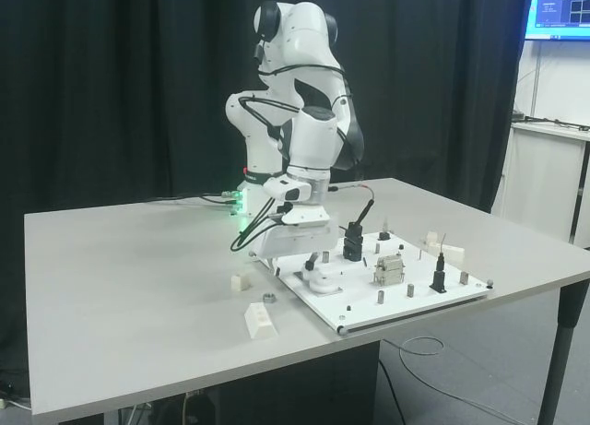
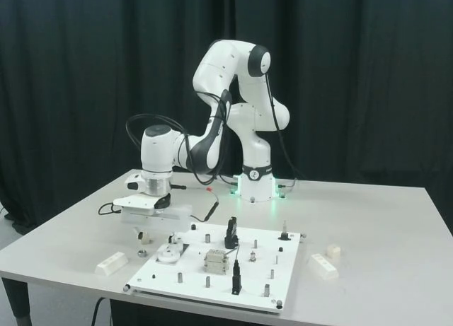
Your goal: Insert medium gear.
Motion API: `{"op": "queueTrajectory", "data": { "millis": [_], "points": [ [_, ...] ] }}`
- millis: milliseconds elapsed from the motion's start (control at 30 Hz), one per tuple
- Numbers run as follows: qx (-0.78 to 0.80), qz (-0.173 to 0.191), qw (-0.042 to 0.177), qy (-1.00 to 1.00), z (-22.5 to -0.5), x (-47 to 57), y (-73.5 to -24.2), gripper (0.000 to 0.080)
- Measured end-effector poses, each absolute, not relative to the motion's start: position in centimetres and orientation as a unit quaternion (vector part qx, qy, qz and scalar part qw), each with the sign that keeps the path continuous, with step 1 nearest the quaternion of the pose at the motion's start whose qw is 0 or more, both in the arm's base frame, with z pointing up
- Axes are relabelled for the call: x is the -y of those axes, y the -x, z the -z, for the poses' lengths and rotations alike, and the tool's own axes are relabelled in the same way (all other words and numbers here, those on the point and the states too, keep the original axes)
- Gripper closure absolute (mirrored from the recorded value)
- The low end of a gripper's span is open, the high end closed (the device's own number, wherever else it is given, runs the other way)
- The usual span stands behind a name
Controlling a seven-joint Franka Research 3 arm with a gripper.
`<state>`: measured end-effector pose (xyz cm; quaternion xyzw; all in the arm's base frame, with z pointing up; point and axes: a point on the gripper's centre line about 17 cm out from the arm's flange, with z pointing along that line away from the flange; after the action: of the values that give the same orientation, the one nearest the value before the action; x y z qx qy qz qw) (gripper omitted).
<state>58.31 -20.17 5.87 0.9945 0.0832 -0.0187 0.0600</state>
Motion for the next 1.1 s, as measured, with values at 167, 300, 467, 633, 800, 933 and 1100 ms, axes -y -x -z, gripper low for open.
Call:
{"op": "queueTrajectory", "data": {
  "millis": [167, 300, 467, 633, 800, 933, 1100],
  "points": [
    [-0.088, 0.021, 0.060, -0.994, -6.6, 20.1, -58.2, 0.0003],
    [-0.094, 0.025, 0.061, -0.993, -7.4, 20.0, -58.1, 0.0003],
    [-0.096, 0.027, 0.060, -0.993, -8.2, 19.7, -58.0, 0.0003],
    [-0.098, 0.026, 0.058, -0.993, -8.6, 19.4, -58.1, 0.0003],
    [-0.099, 0.027, 0.058, -0.993, -8.6, 19.2, -58.1, 0.0003],
    [-0.100, 0.027, 0.058, -0.993, -8.6, 19.1, -58.1, 0.0003],
    [-0.099, 0.027, 0.058, -0.993, -8.6, 19.1, -58.1, 0.0262]
  ]
}}
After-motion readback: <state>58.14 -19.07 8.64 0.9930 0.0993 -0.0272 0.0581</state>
